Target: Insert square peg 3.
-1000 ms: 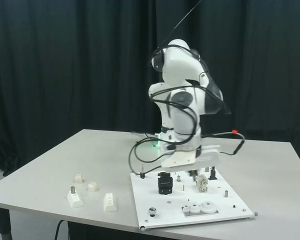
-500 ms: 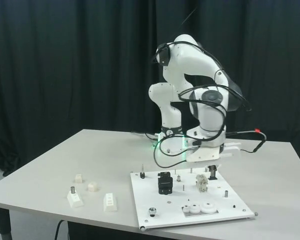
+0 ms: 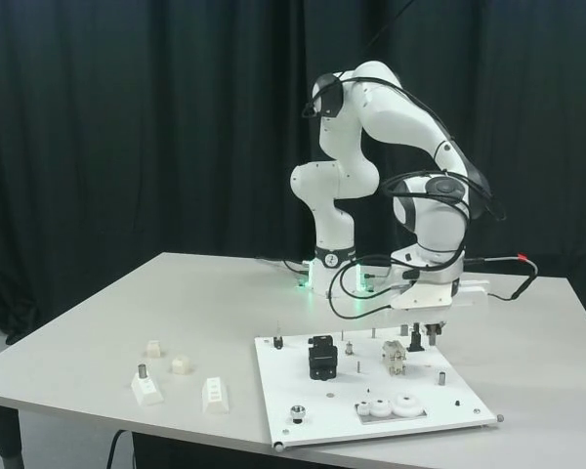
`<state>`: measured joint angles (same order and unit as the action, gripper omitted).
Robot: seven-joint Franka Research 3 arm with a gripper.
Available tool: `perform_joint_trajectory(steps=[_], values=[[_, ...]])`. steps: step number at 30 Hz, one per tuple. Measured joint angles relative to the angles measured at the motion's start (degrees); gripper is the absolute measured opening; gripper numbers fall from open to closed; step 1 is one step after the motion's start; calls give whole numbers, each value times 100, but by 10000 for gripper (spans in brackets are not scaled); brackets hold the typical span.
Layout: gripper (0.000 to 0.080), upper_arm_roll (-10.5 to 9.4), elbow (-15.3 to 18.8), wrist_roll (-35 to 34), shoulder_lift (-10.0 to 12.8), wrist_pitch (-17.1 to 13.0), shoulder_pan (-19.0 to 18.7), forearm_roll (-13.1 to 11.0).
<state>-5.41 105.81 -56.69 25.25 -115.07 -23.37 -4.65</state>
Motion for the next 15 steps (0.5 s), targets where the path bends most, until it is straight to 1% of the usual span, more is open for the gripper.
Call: perform_joint_trajectory(steps=[7, 12, 15], values=[[116, 19, 404, -122, -175, -449, -96, 130], [116, 70, 604, -122, -232, -710, -115, 141], [116, 88, 686, -122, -241, -818, -114, 141]])
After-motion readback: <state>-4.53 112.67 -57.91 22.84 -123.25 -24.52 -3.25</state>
